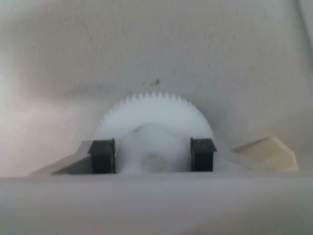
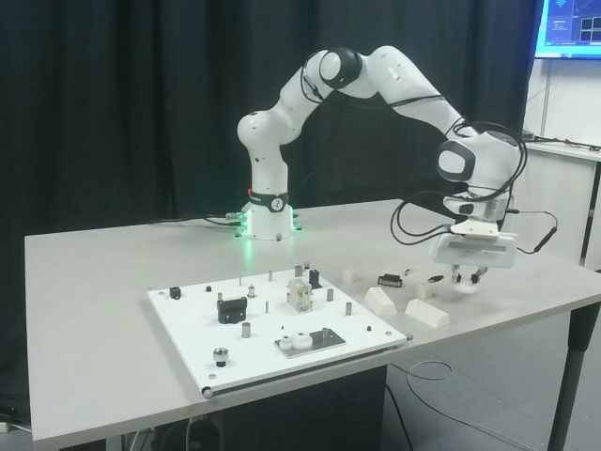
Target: Place large gear.
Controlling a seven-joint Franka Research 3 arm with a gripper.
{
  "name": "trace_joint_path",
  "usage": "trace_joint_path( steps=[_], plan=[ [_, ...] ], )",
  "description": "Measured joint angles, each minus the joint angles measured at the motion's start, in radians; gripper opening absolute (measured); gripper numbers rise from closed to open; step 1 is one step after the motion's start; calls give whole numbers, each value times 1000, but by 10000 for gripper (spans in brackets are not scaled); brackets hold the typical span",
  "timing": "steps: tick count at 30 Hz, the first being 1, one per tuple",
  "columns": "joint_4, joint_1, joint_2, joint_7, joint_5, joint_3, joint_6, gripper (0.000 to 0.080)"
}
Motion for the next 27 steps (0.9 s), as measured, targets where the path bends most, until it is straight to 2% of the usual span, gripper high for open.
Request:
trace_joint_path(
  steps=[6,7,12,13,21,22,27],
  plan=[
    [-19,18,0,33,-23,0,18,329],
    [-20,20,0,40,-26,0,18,368],
    [-23,29,-2,77,-40,0,15,368],
    [-23,30,-3,83,-44,0,13,660],
    [-23,39,-25,107,-67,0,-20,660],
    [-23,39,-29,110,-71,0,-24,791],
    [-23,40,-45,120,-86,0,-40,791]
  ],
)
